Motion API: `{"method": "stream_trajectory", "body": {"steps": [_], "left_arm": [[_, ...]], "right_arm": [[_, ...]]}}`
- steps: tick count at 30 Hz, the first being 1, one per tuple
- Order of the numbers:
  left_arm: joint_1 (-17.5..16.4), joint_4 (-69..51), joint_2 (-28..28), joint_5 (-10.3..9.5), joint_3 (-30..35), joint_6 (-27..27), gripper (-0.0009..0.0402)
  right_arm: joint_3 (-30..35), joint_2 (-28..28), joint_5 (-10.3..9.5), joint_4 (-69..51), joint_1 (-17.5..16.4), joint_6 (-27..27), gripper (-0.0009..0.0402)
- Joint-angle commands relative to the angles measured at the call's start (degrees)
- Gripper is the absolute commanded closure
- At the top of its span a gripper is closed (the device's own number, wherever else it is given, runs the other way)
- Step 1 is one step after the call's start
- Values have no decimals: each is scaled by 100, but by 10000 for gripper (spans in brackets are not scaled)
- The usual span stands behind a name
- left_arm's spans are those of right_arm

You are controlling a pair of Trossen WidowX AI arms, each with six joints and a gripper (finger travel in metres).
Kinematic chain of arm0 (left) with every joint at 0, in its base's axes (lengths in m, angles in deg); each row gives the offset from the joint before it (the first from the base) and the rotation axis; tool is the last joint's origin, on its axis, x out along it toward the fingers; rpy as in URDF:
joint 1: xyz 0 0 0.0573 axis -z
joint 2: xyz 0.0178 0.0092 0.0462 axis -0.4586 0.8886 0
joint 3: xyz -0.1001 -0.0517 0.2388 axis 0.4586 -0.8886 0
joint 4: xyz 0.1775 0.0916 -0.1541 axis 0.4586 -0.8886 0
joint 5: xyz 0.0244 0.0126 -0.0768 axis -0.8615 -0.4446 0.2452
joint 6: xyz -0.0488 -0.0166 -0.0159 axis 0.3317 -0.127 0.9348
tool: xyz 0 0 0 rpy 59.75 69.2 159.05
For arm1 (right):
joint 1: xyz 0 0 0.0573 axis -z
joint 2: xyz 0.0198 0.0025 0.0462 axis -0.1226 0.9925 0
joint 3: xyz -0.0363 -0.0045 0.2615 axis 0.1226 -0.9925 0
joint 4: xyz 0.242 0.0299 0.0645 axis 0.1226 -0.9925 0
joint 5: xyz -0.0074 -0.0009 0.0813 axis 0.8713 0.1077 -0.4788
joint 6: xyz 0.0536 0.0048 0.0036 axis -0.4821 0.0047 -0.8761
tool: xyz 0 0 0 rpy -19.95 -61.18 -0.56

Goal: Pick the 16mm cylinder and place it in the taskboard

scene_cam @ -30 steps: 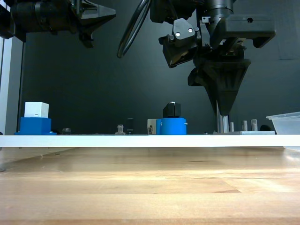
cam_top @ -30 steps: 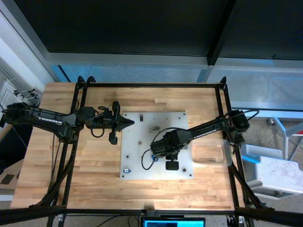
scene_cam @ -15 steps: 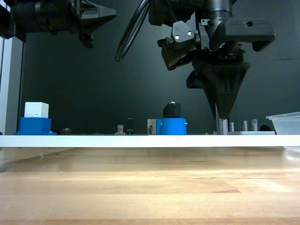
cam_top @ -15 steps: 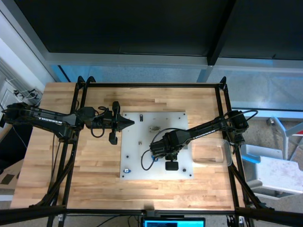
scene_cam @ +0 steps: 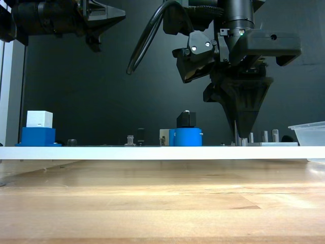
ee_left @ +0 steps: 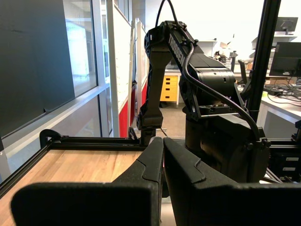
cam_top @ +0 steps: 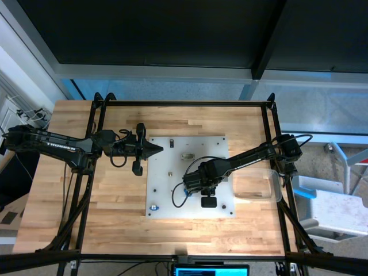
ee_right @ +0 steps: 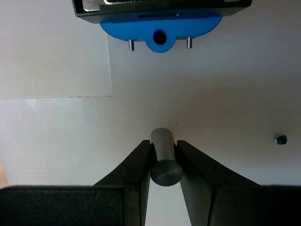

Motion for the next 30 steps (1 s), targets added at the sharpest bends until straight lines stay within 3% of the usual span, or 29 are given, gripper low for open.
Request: {"method": "stream_trajectory", "body": {"steps": [1, 20, 30], "left_arm": [[-2, 2, 0, 2, 2, -2, 393], [0, 2, 0, 0, 2, -2, 393], [0, 2, 0, 0, 2, 0, 393]], "right_arm": [[-26, 2, 4, 7, -4, -2, 364], [-28, 0, -4, 13, -7, 0, 362], [-20, -11, -4, 15, -15, 2, 282]]}}
